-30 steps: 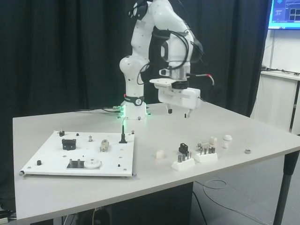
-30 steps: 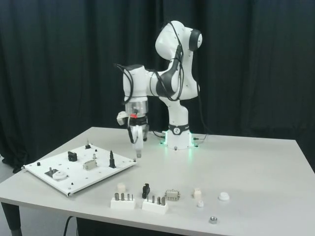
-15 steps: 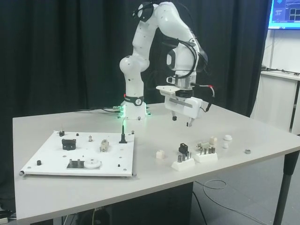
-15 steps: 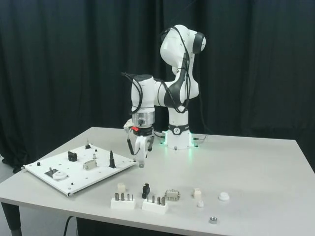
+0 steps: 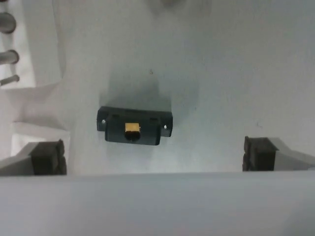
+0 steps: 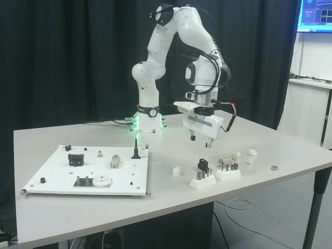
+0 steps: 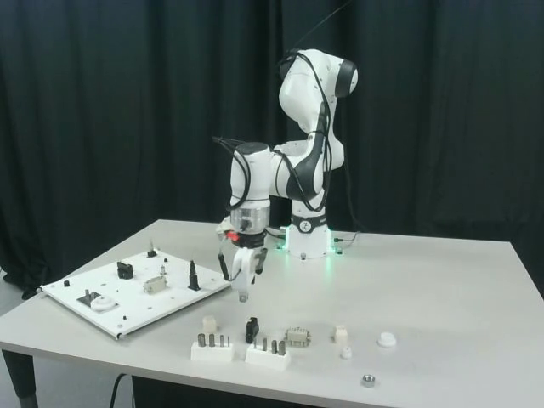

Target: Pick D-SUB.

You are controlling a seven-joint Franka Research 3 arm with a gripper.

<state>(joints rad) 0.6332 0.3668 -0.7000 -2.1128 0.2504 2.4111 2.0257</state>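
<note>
D-SUB [image 5: 135, 127] face visible only from wrist, gripper [image 5: 152, 156] spread

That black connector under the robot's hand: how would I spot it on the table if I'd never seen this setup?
Start at the grey table and look along its front edge, past the big white board, to the two small white holder blocks. The black connector stands on the table right by them, below the open hand. Its neighbours are white or grey; it alone is black.
</note>
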